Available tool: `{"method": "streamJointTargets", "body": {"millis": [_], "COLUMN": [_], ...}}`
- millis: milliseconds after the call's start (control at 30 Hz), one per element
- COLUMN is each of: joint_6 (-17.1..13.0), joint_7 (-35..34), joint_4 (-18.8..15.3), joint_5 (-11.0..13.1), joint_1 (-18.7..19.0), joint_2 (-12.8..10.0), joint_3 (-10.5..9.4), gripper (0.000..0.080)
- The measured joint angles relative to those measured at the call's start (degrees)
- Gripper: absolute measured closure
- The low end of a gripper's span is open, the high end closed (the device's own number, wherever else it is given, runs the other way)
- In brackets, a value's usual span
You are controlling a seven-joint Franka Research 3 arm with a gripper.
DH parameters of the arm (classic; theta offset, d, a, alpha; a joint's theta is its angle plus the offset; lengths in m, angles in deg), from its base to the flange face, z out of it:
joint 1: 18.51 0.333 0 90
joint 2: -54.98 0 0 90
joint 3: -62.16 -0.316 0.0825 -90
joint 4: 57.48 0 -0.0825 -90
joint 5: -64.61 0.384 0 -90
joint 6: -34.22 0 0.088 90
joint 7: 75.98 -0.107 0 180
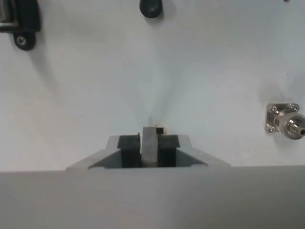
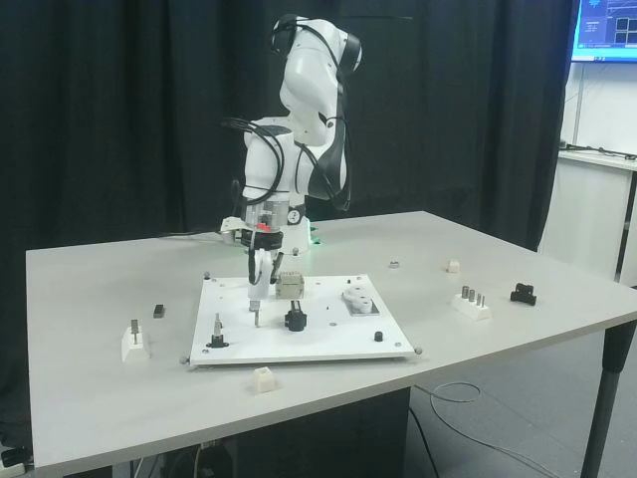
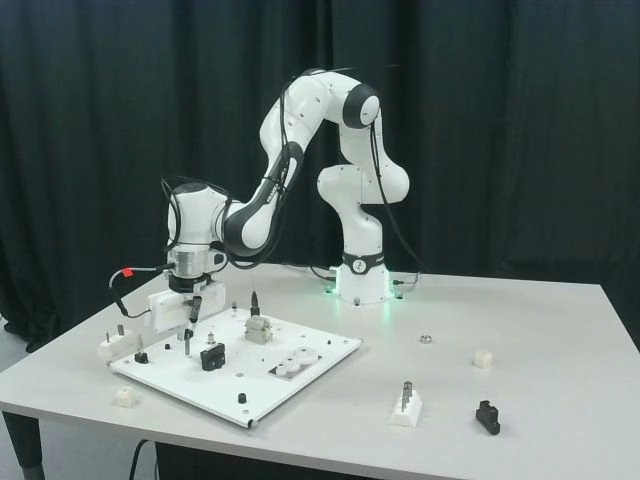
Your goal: Insert square peg 2.
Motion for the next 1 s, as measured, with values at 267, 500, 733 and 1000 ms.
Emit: {"method": "streamJointTargets", "body": {"millis": [267,500,733,1000], "joint_6": [0.0,-0.2,-0.6,-0.9], "joint_7": [0.0,0.0,0.0,0.0], "joint_4": [0.0,0.0,0.0,0.0], "joint_5": [0.0,0.0,0.0,0.1], "joint_1": [0.0,0.0,0.0,0.0], "joint_2": [-0.1,-0.2,-0.6,-0.8], "joint_3": [-0.06,-0.15,-0.19,-0.35], "gripper": [0.0732,0.0732,0.0732,0.0732]}}
